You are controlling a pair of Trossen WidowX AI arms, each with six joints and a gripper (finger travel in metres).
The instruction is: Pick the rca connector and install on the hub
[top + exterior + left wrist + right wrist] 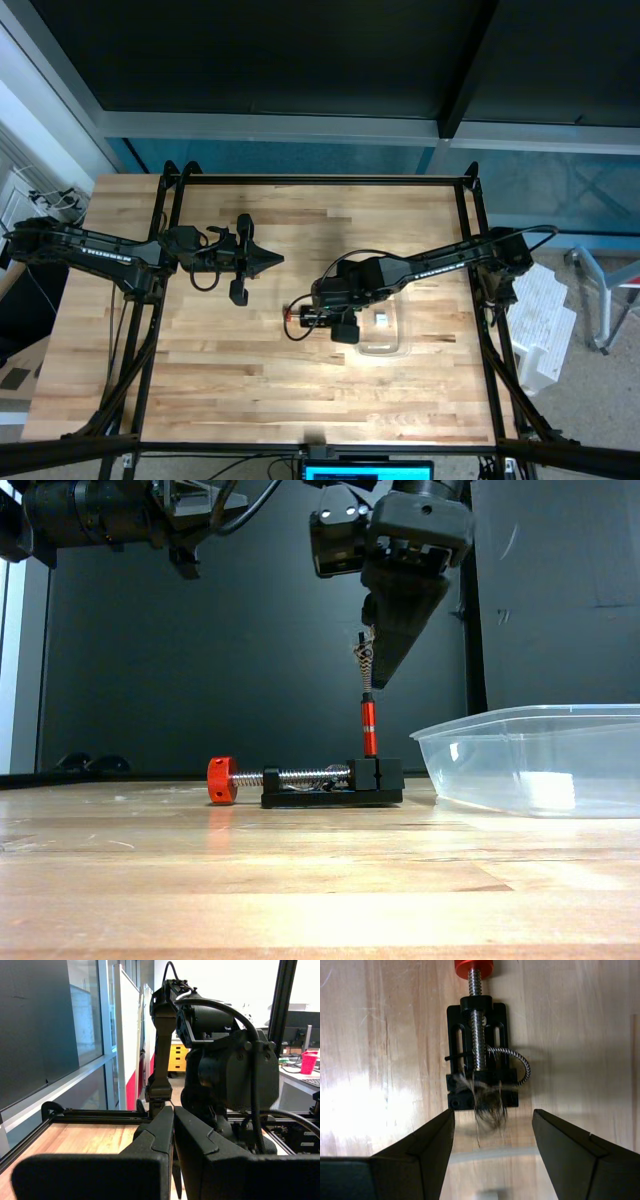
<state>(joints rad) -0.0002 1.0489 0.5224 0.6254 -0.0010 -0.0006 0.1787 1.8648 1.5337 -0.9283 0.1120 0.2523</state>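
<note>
High and low views both show the hub (306, 318).

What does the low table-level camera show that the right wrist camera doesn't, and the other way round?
Only the low view: a red-banded plug standing upright on the hub, the right gripper hanging above it. Only the right wrist view: that gripper's fingers apart, and the hub's top. Both: the hub's red knob, the braided cable, the clear tray. The left gripper, parked left of the hub, shows plainly in neither.
</note>
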